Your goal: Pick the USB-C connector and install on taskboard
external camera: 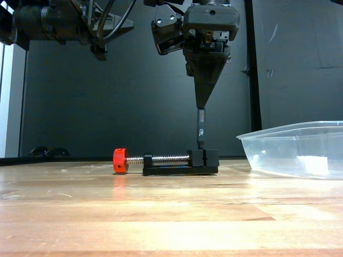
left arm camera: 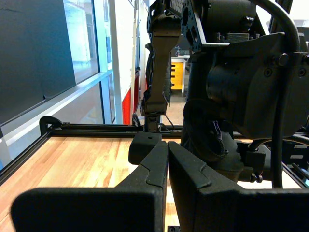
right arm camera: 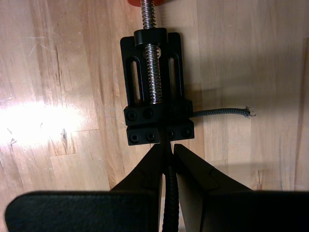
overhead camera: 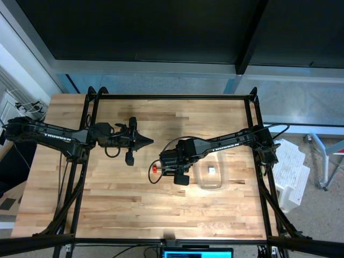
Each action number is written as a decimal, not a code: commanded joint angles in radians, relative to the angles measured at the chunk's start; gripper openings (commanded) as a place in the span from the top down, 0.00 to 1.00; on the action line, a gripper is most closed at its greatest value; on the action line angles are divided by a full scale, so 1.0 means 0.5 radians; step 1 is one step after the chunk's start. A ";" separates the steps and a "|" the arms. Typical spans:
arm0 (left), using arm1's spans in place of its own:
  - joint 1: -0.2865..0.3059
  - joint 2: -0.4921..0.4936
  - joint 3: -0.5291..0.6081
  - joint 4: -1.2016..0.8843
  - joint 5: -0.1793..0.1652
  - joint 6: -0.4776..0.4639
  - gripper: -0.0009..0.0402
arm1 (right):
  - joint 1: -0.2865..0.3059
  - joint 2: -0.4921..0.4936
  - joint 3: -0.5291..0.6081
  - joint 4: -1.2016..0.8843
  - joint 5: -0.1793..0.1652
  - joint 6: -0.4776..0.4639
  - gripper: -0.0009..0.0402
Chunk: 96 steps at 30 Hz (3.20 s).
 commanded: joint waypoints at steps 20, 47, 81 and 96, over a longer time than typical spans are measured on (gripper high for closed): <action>0.001 0.000 0.000 0.000 0.000 0.000 0.98 | 0.004 -0.094 0.002 0.014 0.004 0.002 0.72; 0.000 0.000 0.000 0.000 0.000 0.000 0.98 | 0.002 -0.220 0.002 -0.007 0.007 -0.106 0.51; 0.000 0.000 0.000 0.000 0.000 0.000 0.98 | -0.195 -1.489 -1.498 2.094 0.017 -0.490 0.77; 0.001 0.000 0.000 0.000 0.000 0.000 0.98 | -0.235 -1.735 -2.026 2.866 -0.002 -0.529 0.98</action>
